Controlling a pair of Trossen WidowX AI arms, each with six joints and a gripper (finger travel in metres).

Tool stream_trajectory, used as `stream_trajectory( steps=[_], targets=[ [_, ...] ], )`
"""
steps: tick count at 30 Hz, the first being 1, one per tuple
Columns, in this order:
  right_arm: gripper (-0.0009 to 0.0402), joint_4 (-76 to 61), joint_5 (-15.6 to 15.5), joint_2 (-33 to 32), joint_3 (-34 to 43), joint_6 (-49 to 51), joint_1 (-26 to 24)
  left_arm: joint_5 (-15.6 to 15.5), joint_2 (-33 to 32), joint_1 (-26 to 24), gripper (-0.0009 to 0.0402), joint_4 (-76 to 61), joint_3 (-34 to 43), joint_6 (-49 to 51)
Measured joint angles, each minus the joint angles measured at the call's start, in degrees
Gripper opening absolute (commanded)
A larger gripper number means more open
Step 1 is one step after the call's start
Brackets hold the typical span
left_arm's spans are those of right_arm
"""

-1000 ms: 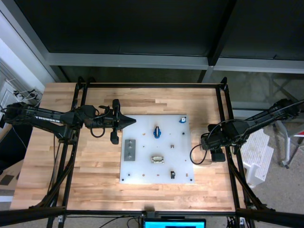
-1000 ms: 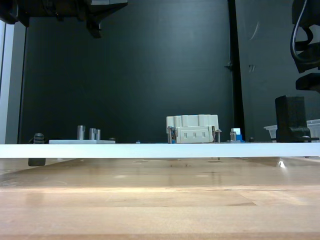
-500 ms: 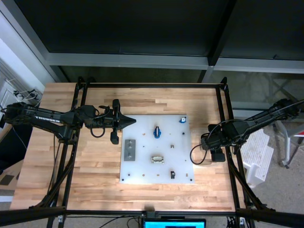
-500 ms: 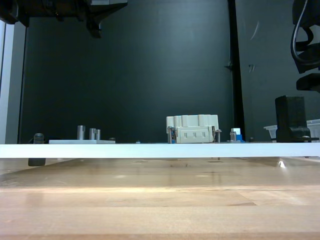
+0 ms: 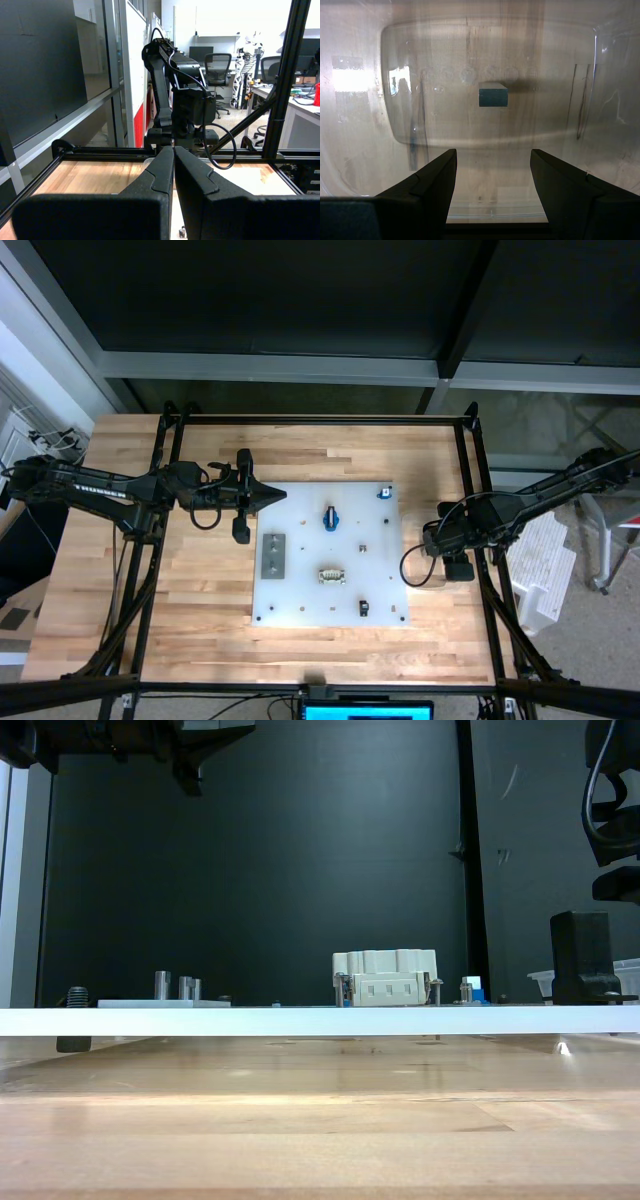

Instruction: Pick the 16mm bar and install on taskboard

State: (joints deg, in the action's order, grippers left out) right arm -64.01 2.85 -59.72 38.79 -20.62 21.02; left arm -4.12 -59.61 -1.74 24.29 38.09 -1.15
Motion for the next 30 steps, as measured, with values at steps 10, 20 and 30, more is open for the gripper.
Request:
stream_trajectory(
  steps=[10, 20, 30],
  targets=[
    [0.0204, 0.13, -1.46, 0.0, 0.0, 0.11, 0.04, 0.0, 0.02, 0.0, 0.0001, 0.0, 0.0, -0.02],
    [0.0204, 0.11, -1.46, 0.0, 0.0, 0.09, 0.02, 0.0, 0.02, 0.0, 0.0001, 0.0, 0.0, 0.0],
    [0.0204, 0.09, -1.07, 0.0, 0.0, -0.09, 0.04, 0.02, 0.0, 0.0, 0.0001, 0.0, 0.0, -0.02]
  ],
)
